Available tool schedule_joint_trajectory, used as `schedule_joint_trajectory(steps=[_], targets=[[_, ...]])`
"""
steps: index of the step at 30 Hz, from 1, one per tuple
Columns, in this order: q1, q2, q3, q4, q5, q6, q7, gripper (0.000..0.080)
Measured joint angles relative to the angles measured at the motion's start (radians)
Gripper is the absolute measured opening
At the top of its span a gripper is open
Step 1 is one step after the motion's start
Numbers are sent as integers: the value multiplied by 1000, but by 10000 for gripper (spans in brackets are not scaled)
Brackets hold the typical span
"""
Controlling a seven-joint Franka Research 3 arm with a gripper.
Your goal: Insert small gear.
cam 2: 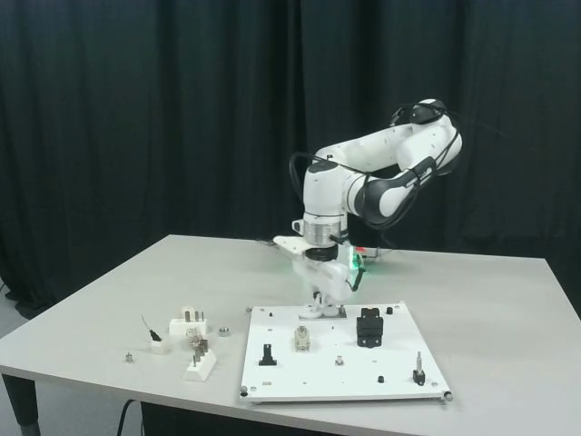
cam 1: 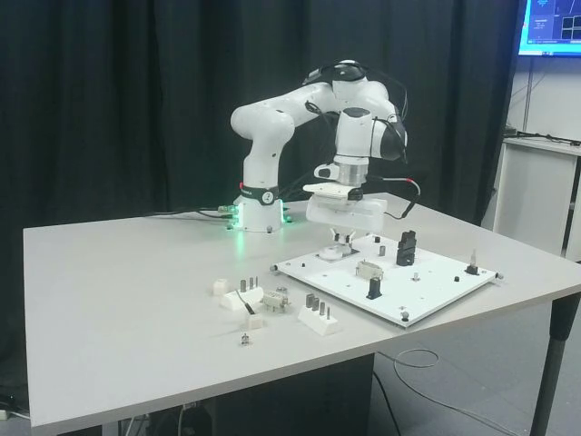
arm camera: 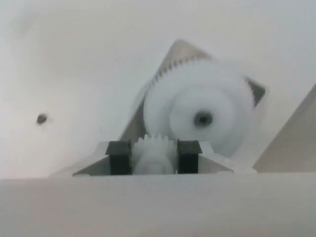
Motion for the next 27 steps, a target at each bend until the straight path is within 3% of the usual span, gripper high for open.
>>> schedule_joint_trajectory(steps=[12, 27], targets=[[80, 0, -3, -7, -19, 7, 191, 196], [117, 0, -8, -23, -16, 15, 333, 196]])
